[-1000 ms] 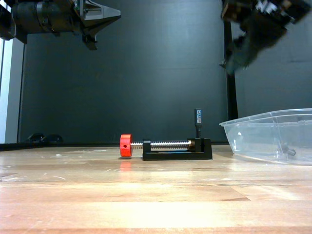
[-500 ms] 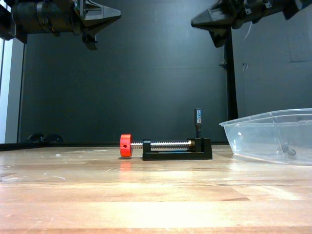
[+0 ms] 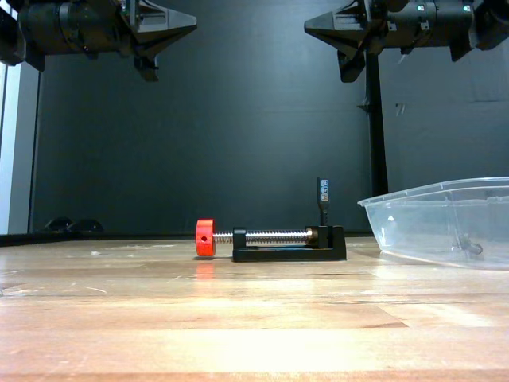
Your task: Remove the USB-C connector from the USB-C receptacle and place in the container
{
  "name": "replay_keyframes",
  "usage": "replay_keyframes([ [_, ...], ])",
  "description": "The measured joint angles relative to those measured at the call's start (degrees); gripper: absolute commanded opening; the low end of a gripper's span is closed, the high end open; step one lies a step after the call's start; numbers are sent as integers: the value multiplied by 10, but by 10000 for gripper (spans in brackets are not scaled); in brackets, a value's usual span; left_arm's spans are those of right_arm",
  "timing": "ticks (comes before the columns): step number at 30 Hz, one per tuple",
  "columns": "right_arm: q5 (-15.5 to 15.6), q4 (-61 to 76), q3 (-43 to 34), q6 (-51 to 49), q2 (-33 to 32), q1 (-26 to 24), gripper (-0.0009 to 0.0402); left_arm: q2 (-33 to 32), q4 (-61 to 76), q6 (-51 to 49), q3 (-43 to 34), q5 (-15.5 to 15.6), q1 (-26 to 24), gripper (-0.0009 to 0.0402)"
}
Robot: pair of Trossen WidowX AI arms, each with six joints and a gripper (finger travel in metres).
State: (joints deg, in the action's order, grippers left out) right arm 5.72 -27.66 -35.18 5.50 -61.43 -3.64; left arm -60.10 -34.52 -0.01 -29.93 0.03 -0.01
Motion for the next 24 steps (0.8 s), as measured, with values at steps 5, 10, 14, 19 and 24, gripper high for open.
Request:
replay_keyframes([
  [5,0,-15,6,0,0,0,0,0,0,0,0,0,0,0],
  [10,0,-14,6,2,0,0,0,0,0,0,0,0,0,0],
  [14,0,-14,6,2,0,0,0,0,0,0,0,0,0,0],
  [19,0,-13,5,1,0,1,0,0,0,0,0,0,0,0],
  [24,0,-13,5,1,0,1,0,0,0,0,0,0,0,0],
])
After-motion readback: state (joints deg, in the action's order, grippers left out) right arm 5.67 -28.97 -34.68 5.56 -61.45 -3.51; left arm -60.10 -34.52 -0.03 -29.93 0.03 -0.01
